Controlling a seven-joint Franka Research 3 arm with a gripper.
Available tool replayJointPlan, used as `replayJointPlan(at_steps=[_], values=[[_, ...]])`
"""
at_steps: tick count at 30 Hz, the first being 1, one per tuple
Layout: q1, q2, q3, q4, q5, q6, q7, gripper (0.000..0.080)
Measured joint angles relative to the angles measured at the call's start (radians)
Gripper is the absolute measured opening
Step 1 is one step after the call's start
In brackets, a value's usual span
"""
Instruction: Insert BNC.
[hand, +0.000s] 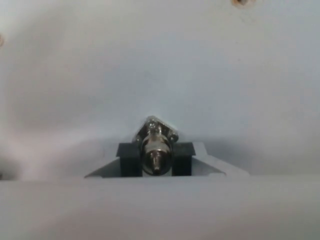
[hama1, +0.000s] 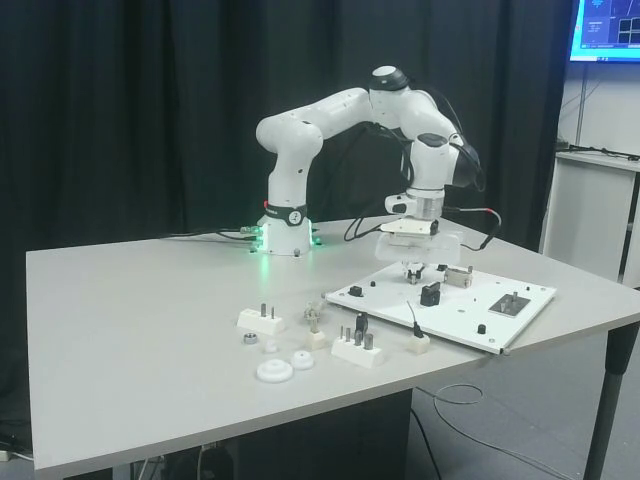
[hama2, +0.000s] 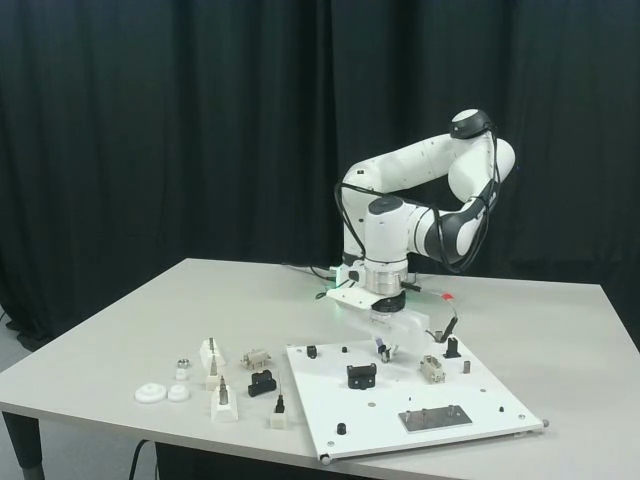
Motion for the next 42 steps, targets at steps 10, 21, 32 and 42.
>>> replayJointPlan(at_steps=[10,21,32,42], values=[[0.008,0.0,0.002,-0.005,0.0,0.012,0.013,0.0125],[0.01,0.0,0.003,-0.007,0.0,0.015,-0.06,0.0125],[0.01,0.0,0.006,-0.01,0.008,0.019,-0.063,0.0125],[0.01,0.0,0.006,-0.012,0.013,0.02,-0.063,0.0125]])
